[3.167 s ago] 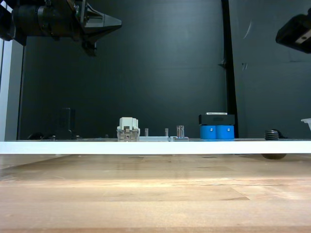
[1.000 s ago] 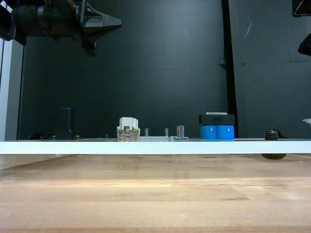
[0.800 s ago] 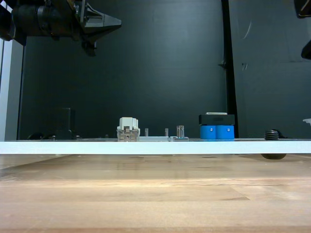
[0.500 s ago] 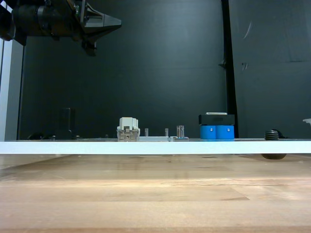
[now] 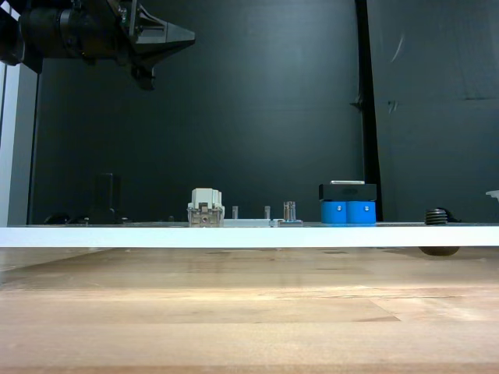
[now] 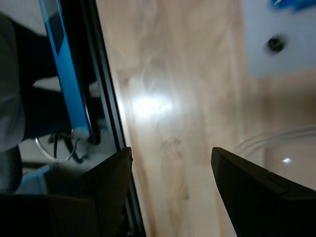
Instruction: Remove the RJ45 connector from the taskboard and place in the container
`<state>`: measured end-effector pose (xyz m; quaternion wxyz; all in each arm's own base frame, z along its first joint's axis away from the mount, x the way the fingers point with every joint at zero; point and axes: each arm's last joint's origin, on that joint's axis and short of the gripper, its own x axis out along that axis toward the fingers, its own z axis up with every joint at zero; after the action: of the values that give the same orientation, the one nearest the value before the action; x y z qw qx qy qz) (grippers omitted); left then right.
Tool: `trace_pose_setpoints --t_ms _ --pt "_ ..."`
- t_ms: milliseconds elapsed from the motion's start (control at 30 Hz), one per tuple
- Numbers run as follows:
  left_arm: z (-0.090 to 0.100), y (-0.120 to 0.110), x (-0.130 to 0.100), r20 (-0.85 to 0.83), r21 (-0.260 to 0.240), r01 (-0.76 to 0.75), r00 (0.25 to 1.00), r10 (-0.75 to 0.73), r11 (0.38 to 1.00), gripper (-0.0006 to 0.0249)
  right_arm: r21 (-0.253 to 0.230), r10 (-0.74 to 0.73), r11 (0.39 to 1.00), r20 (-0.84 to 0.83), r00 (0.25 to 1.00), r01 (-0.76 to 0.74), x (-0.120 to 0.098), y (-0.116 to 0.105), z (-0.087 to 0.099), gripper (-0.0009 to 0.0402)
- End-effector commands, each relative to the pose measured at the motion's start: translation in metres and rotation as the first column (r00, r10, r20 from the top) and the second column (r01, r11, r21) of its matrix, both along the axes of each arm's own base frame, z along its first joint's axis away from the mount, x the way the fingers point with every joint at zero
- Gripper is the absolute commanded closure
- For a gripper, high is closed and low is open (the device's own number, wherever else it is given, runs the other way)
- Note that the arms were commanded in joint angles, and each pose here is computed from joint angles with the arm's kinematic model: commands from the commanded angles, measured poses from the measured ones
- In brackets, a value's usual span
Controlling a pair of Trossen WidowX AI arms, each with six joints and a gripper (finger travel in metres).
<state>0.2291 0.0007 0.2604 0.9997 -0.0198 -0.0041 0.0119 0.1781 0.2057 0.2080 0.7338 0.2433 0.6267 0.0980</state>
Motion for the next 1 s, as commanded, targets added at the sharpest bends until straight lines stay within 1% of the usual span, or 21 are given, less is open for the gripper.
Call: trace_pose_setpoints --t_ms 33,67,200,333,500,733,800,1000 --pt "0.000 0.000 0.000 0.001 0.000 0.000 1.000 0.000 1.000 0.0243 -0.010 0.010 1.000 -0.018 1.000 -0.010 -0.001 0.002 -0.006 0.0169" --pt "0.000 0.000 0.000 0.001 0.000 0.000 1.000 0.000 1.000 0.0243 -0.014 0.010 1.000 -0.023 1.000 -0.010 -0.001 0.002 -0.007 0.0169" --pt "0.000 0.000 0.000 0.001 0.000 0.000 1.000 0.000 1.000 0.0243 -0.002 0.032 0.999 -0.076 0.997 -0.032 -0.006 -0.001 -0.015 0.0169" --pt "0.000 0.000 0.000 0.001 0.000 0.000 1.000 0.000 1.000 0.0243 -0.017 0.036 0.999 -0.111 0.993 -0.038 -0.010 -0.006 -0.025 0.0169" --pt "0.000 0.000 0.000 0.001 0.000 0.000 1.000 0.000 1.000 0.0243 -0.056 0.004 0.998 -0.140 0.990 -0.012 -0.009 -0.018 -0.034 0.0169" --pt "0.000 0.000 0.000 0.001 0.000 0.000 1.000 0.000 1.000 0.0243 -0.098 -0.012 0.995 -0.154 0.988 -0.003 -0.009 -0.036 -0.041 0.0169" --pt "0.000 0.000 0.000 0.001 0.000 0.000 1.000 0.000 1.000 0.0243 -0.126 -0.026 0.992 -0.139 0.990 0.009 -0.008 -0.042 -0.041 0.0169" --pt "0.000 0.000 0.000 0.001 0.000 0.000 1.000 0.000 1.000 0.0243 -0.236 -0.062 0.971 -0.122 0.991 0.032 -0.007 -0.058 -0.039 0.0169"
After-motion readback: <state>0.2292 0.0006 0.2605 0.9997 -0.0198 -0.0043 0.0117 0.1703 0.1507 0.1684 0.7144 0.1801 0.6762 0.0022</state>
